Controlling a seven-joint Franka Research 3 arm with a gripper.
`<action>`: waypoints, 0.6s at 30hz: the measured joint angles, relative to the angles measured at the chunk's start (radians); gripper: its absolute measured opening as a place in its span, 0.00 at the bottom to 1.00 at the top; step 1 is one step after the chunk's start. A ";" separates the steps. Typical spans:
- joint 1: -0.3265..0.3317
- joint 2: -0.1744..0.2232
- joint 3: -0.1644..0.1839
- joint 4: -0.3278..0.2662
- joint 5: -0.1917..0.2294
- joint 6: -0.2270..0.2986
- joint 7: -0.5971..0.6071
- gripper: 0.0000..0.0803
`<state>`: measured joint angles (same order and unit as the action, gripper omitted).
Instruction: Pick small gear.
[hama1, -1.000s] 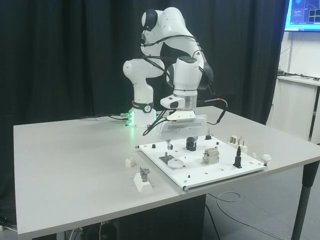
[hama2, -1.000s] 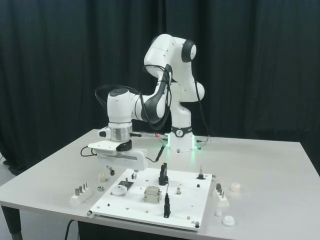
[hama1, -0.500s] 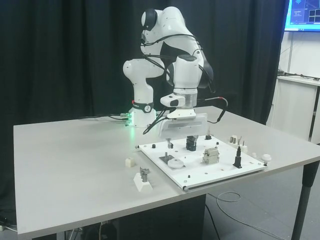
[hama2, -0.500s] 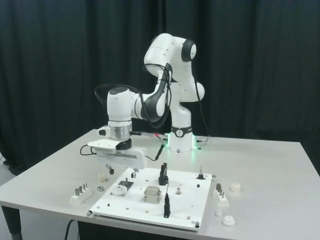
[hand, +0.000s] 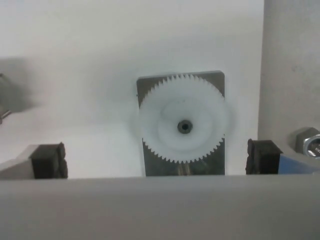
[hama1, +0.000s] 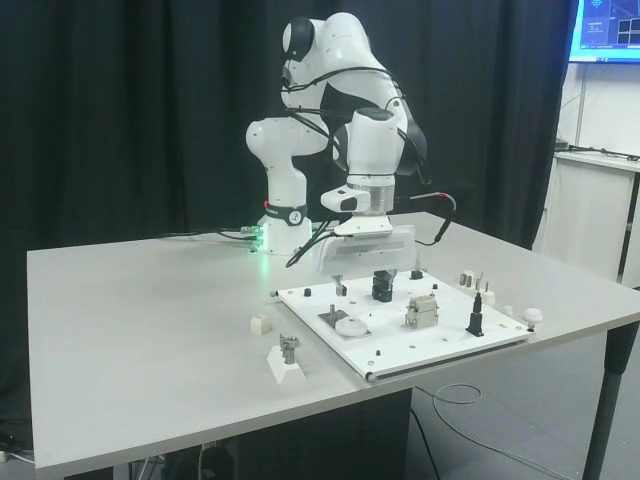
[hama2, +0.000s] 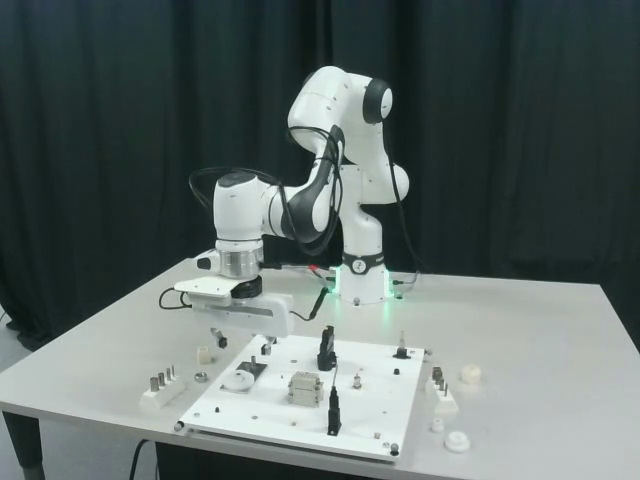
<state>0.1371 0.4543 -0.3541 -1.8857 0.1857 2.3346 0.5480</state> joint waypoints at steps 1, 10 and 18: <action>0.000 0.000 0.000 0.000 0.000 0.001 0.001 1.00; 0.008 -0.003 0.004 0.008 0.005 0.002 0.024 1.00; 0.036 -0.016 0.018 0.010 0.023 0.000 0.081 1.00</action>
